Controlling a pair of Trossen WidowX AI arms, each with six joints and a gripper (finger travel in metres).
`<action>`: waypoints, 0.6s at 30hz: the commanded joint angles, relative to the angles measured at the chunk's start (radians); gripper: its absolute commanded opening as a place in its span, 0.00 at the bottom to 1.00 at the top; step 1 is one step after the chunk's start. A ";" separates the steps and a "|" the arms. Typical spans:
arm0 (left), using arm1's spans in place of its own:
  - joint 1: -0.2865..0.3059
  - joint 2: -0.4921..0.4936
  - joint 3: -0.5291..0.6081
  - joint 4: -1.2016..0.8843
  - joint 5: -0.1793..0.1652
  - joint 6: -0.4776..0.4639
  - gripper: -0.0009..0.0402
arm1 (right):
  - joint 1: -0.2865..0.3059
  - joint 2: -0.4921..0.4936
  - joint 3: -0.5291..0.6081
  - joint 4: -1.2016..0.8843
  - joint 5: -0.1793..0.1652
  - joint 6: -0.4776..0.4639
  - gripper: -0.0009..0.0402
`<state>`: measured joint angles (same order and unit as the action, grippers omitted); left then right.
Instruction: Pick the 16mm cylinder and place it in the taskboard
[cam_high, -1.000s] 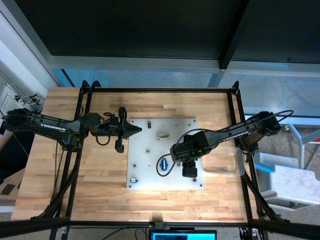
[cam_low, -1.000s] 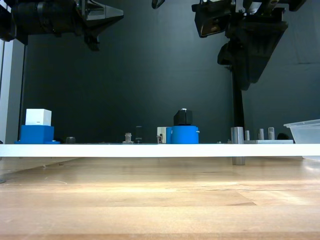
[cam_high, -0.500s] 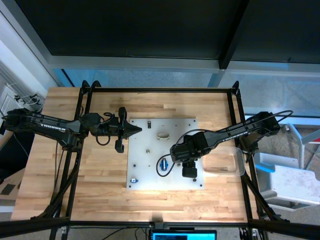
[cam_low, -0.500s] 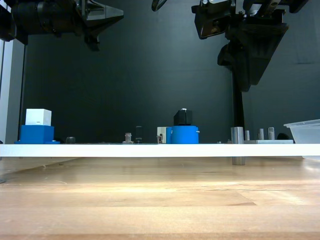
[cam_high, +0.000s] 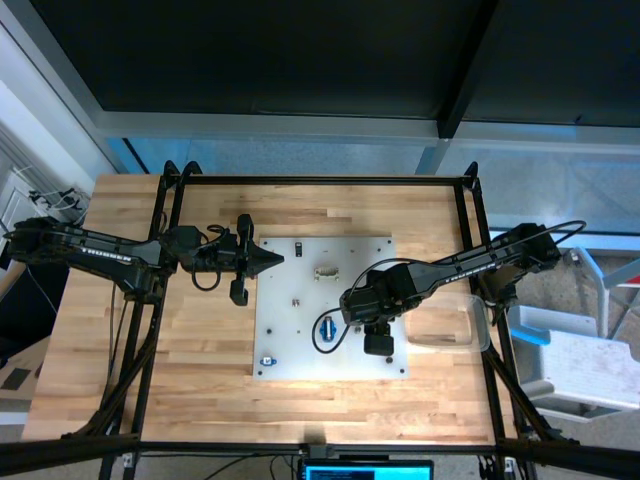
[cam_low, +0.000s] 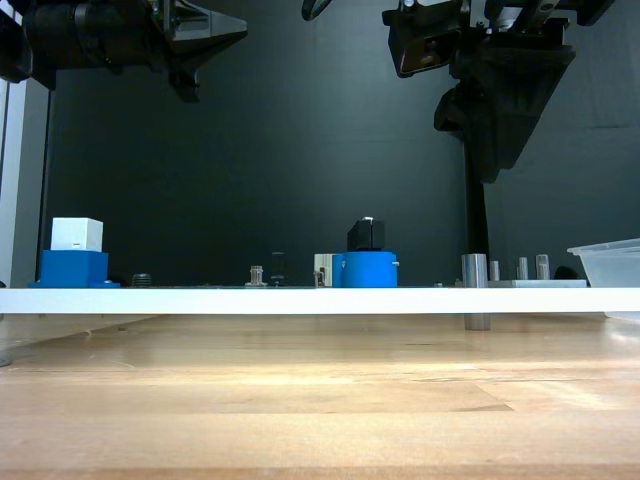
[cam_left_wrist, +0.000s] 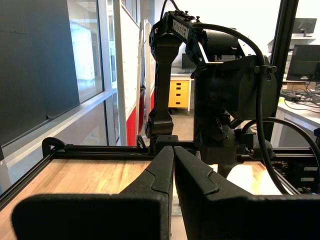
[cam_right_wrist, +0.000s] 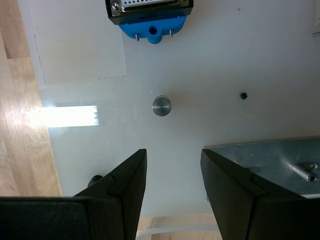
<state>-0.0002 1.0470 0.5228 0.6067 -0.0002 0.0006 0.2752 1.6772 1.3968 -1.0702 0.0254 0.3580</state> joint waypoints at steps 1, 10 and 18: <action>0.000 0.000 0.000 0.000 0.000 0.000 0.02 | 0.000 0.000 0.000 0.003 0.000 0.000 0.38; 0.000 0.000 0.000 0.000 0.000 0.000 0.02 | 0.000 0.000 0.000 0.014 0.000 0.000 0.38; 0.000 0.000 0.000 0.000 0.000 0.000 0.02 | 0.000 0.000 0.000 0.014 0.000 0.000 0.38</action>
<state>-0.0002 1.0470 0.5224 0.6064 -0.0002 0.0006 0.2752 1.6772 1.3964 -1.0561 0.0254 0.3584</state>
